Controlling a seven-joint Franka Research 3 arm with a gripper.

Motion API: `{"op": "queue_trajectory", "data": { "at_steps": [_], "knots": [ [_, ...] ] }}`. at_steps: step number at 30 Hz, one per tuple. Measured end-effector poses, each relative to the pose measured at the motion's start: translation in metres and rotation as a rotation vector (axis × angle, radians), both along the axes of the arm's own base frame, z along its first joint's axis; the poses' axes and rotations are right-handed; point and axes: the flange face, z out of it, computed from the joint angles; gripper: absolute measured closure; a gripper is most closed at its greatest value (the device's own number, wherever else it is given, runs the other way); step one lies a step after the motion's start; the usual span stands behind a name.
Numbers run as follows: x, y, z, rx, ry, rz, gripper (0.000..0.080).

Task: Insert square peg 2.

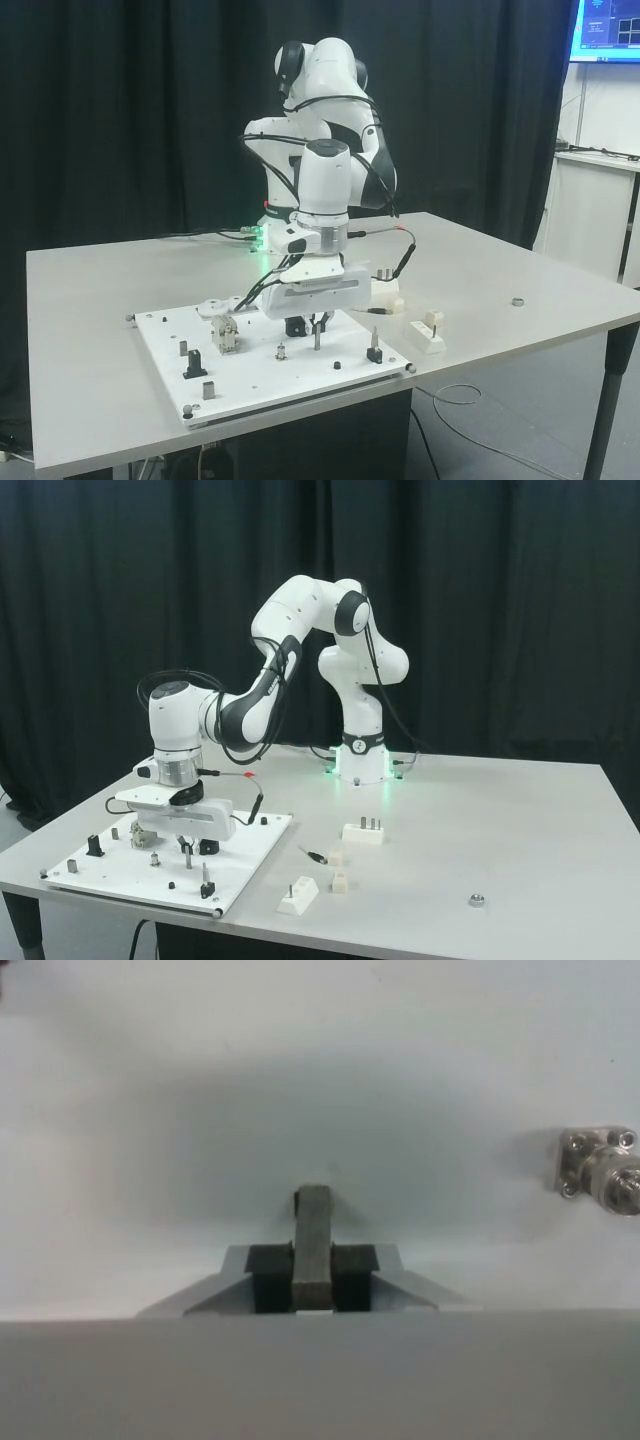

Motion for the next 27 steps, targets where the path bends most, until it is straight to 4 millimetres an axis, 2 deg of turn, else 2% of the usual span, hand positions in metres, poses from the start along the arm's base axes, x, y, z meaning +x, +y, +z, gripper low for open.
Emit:
{"op": "queue_trajectory", "data": {
  "at_steps": [27],
  "knots": [
    [0.0028,0.0002,-0.0001,-0.002,-0.002,0.070,0.0727]
  ]
}}
